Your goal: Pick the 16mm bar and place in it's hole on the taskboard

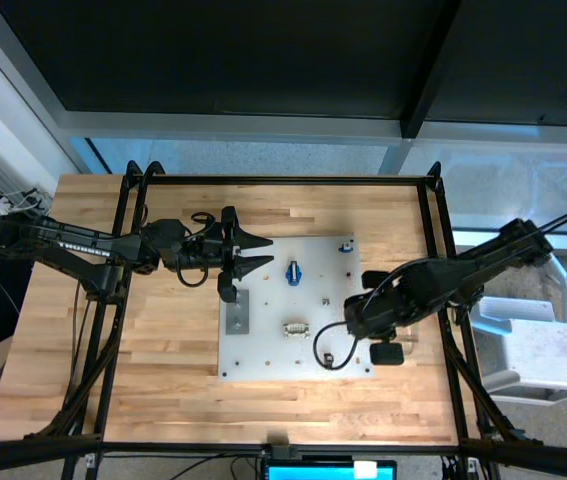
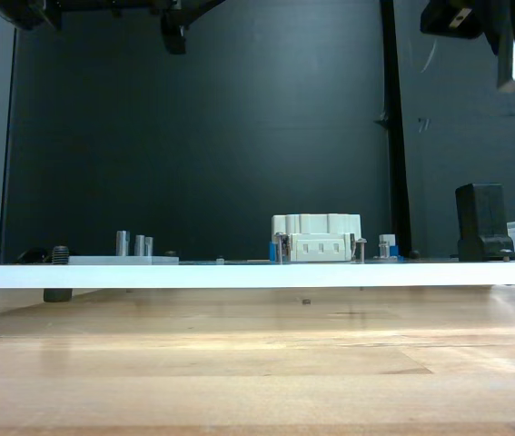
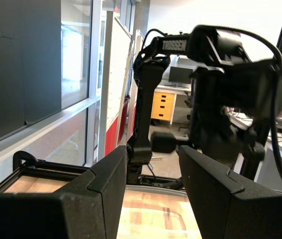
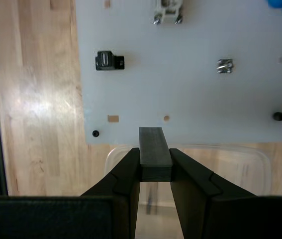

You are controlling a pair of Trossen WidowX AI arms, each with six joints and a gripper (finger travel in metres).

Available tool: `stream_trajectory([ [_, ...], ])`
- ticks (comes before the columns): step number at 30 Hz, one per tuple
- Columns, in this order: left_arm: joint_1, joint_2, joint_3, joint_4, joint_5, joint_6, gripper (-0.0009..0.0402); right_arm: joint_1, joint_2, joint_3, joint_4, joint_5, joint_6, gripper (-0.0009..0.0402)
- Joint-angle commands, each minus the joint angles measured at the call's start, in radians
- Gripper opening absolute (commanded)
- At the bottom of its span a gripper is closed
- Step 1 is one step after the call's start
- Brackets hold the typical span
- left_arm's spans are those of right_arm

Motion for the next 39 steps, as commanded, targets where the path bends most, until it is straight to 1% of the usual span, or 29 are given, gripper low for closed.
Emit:
stream_trajectory([
  [1,0.0,0.0,0.0,0.0,0.0,0.0,0.0143,0.026,0.043,-0.001,0.0,-0.016,0.014,0.0],
  [7,0.0,0.0,0.0,0.0,0.0,0.0,0.0143,0.061,0.126,-0.001,0.004,-0.023,0.042,0.0],
  [11,0.0,0.0,0.0,0.0,0.0,0.001,0.0143,0.064,0.178,-0.001,0.02,-0.039,0.052,0.0],
  [16,0.0,0.0,0.0,0.0,0.0,0.0,0.0143,0.066,0.219,-0.003,0.057,-0.04,0.079,0.0],
  [21,0.0,0.0,0.0,0.001,0.0,0.0,0.0143,0.068,0.233,-0.015,0.069,-0.04,0.111,0.0],
  [28,0.0,0.0,0.0,0.0,0.0,0.0,0.0143,0.093,0.233,-0.076,0.142,-0.047,0.154,0.0],
  [39,0.0,0.0,0.0,0.0,0.0,0.0,0.0143,0.113,0.233,-0.166,0.235,-0.047,0.163,0.0],
])
